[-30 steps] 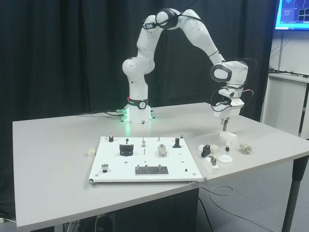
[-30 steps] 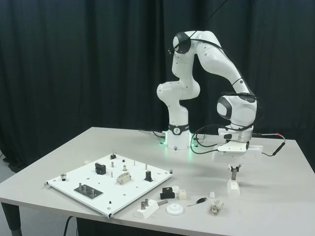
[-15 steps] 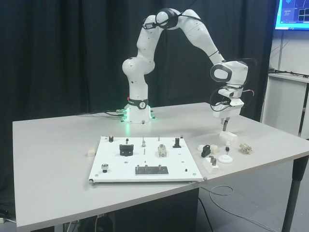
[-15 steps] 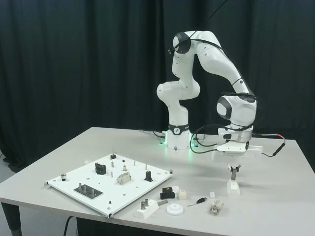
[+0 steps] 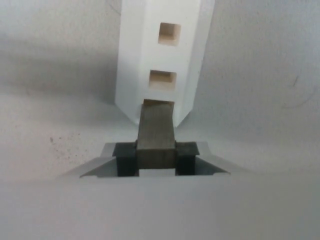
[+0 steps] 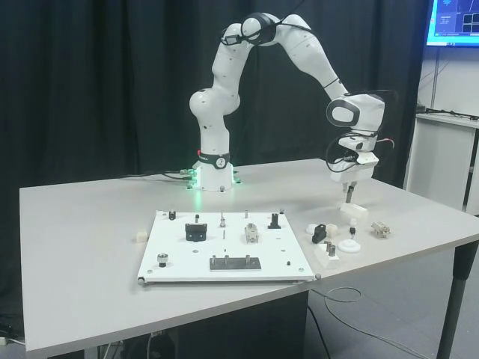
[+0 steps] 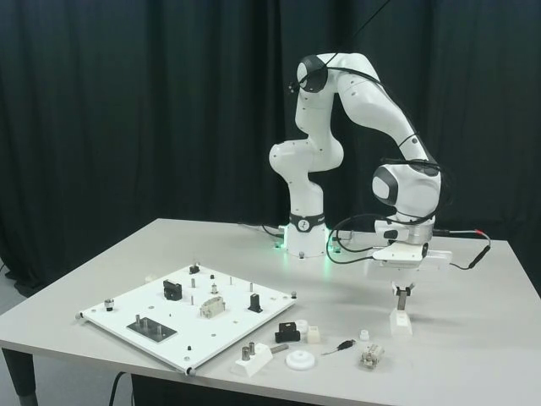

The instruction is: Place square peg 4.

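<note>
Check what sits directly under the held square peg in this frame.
Under the square peg, clamped in the gripper, lies the white holder block, two square holes open. The peg's lower end hides whatever lies just beneath it, so a third hole there cannot be confirmed.

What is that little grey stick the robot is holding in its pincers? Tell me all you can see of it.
The square peg is a short, straight grey bar with flat sides, metal by its look. The gripper is shut on its upper end, one black finger on each side. It hangs upright, its lower end at a square hole near one end of the white block on the grey table. The block shows two more square holes, both unfilled. Whether the tip is already inside its hole cannot be told.
</note>
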Controlling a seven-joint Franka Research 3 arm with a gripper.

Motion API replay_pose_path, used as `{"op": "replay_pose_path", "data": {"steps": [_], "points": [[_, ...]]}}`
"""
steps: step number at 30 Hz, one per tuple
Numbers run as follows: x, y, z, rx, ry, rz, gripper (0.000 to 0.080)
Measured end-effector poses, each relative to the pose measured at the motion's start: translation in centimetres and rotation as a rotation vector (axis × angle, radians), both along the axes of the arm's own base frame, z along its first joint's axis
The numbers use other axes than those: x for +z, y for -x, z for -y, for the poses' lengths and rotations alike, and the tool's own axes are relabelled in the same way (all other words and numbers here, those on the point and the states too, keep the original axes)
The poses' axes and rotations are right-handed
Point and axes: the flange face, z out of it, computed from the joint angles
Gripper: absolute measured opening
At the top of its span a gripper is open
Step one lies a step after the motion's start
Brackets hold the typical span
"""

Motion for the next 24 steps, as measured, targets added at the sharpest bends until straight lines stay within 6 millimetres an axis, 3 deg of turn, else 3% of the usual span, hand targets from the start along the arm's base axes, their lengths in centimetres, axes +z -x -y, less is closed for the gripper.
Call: {"op": "replay_pose_path", "data": {"steps": [5,6,11,12,17,18,24], "points": [[0.1,-0.1,-0.1,-0.002,-0.002,0.003,0.0153],[0.2,-0.2,0.0,-0.005,-0.002,0.004,0.0396],[0.5,-0.5,0.1,-0.019,-0.002,0.01,0.0396],[0.5,-0.6,0.1,-0.02,-0.003,0.011,0.0698],[1.2,-1.2,0.3,-0.028,-0.003,0.017,0.0698],[1.4,-1.3,0.4,-0.03,-0.002,0.017,0.0778],[2.4,-2.2,0.5,-0.038,0.0,0.022,0.0778]]}}
